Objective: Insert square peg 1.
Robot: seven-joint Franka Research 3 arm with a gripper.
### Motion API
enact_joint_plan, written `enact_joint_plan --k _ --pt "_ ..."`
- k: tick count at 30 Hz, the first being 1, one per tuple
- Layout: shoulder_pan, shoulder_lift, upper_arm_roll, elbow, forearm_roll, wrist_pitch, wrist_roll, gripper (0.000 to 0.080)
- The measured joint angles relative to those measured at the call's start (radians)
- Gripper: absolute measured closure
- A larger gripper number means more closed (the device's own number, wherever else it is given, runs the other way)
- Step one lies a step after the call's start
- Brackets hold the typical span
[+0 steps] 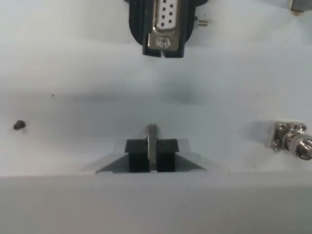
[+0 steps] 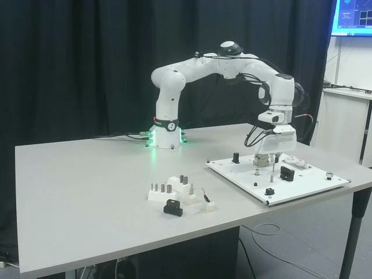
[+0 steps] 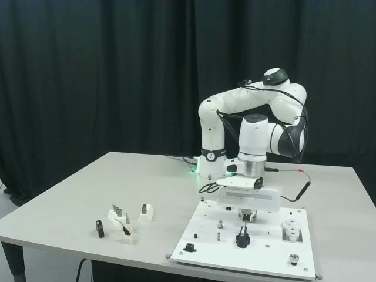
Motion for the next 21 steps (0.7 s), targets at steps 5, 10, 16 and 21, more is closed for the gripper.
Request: enact_joint_plan --k 5,10,16,21 --pt "0.004 0.000 -0.001 0.000 -0.001 0.000 0.001 0.0772" --pt "0.005 0.000 -0.001 0.000 -0.005 0.002 0.008 0.0772" --pt "0.005 0.000 -0.001 -0.002 -0.008 0.004 0.010 0.0772" --pt "0.004 0.000 -0.001 -0.005 -0.010 0.005 0.010 0.0772"
